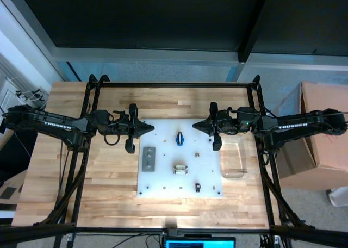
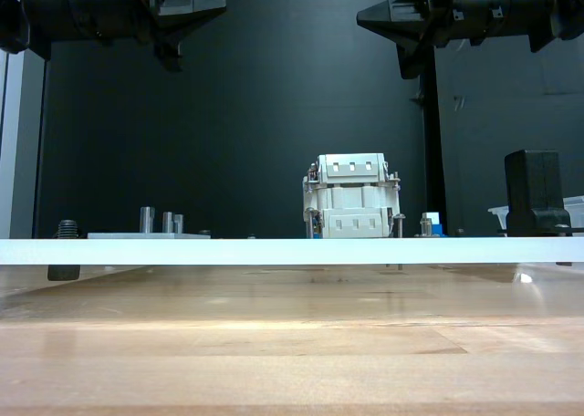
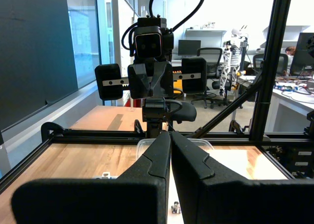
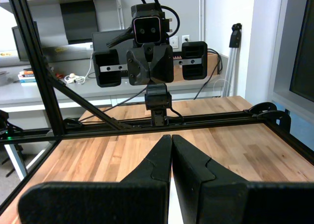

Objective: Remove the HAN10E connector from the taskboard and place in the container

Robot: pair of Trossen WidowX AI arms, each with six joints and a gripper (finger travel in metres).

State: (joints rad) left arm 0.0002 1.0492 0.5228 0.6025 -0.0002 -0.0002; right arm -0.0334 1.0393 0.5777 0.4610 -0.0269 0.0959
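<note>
The grey HAN10E connector (image 1: 180, 169) (image 2: 352, 197) stands upright in its seat on the white taskboard (image 1: 163, 183), near the board's middle front. My left gripper (image 1: 151, 128) (image 2: 219, 7) hovers high over the board's back left corner, shut with nothing in it; its fingers (image 3: 157, 157) meet. My right gripper (image 1: 196, 124) (image 2: 362, 17) hovers high over the board's back right part, also shut and empty, fingers (image 4: 159, 160) pressed together. Both are well behind and above the connector. The clear container (image 1: 235, 160) sits right of the board.
A grey block with pins (image 1: 148, 159) sits on the board's left. A blue part (image 1: 180, 138) stands at the back, a small black part (image 1: 198, 187) at the front right. A black frame (image 1: 174, 85) rings the wooden table. A cardboard box (image 1: 321, 134) stands at far right.
</note>
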